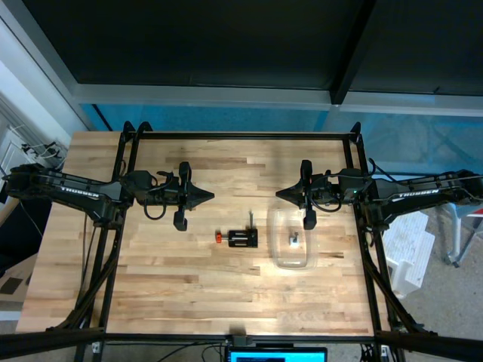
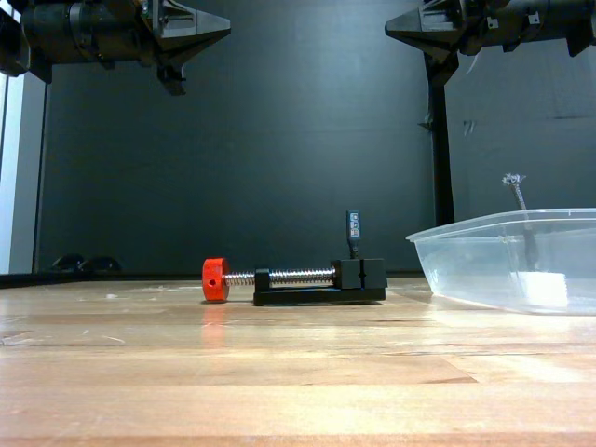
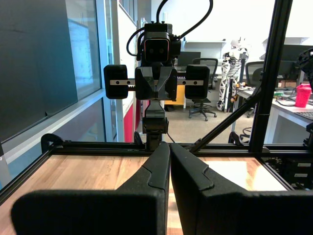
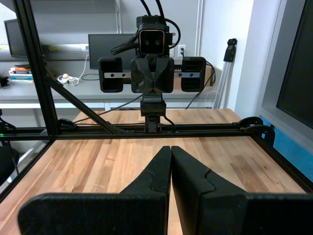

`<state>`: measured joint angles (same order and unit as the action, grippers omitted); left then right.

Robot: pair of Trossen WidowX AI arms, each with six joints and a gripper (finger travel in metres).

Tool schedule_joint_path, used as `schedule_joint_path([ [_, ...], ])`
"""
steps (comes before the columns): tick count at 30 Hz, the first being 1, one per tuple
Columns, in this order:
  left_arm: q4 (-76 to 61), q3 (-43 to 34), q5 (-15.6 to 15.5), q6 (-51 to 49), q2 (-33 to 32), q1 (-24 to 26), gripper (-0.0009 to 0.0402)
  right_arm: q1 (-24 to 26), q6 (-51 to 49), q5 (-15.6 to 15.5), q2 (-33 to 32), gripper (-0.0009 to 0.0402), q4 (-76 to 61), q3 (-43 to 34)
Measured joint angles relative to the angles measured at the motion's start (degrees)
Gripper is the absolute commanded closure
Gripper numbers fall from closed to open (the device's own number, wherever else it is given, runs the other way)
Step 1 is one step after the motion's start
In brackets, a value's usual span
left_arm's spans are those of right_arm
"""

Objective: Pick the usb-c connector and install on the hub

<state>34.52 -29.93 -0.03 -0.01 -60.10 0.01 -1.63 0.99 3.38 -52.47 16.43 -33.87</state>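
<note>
The usb-c connector (image 1: 294, 240) lies free inside a clear plastic tub (image 1: 276, 220); in the low view it is a small white block (image 2: 543, 288) with a thin stem rising from it. The hub (image 2: 353, 227) stands upright in a small black vise (image 1: 243, 238) with a red knob (image 2: 215, 279). My left gripper (image 1: 210, 196) hangs shut high above the table, left of the vise, holding nothing. My right gripper (image 1: 279, 194) is shut too, high above the tub's far edge. The wrist views show each gripper's fingers pressed together, left gripper (image 3: 169, 145) and right gripper (image 4: 170, 148).
A black frame (image 1: 241, 136) borders the wooden table (image 1: 151, 286). The tub (image 2: 466, 261) sits just right of the vise. Each wrist view shows the opposite arm across the table: right arm (image 3: 156, 73), left arm (image 4: 152, 68).
</note>
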Motion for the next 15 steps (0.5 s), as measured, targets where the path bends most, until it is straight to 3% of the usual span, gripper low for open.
schedule_joint_path([
  [15,0.0,-0.02,0.02,0.0,0.0,0.0,0.0393,0.0,0.0,-0.02,-0.02,0.0393,0.66,-0.02],
])
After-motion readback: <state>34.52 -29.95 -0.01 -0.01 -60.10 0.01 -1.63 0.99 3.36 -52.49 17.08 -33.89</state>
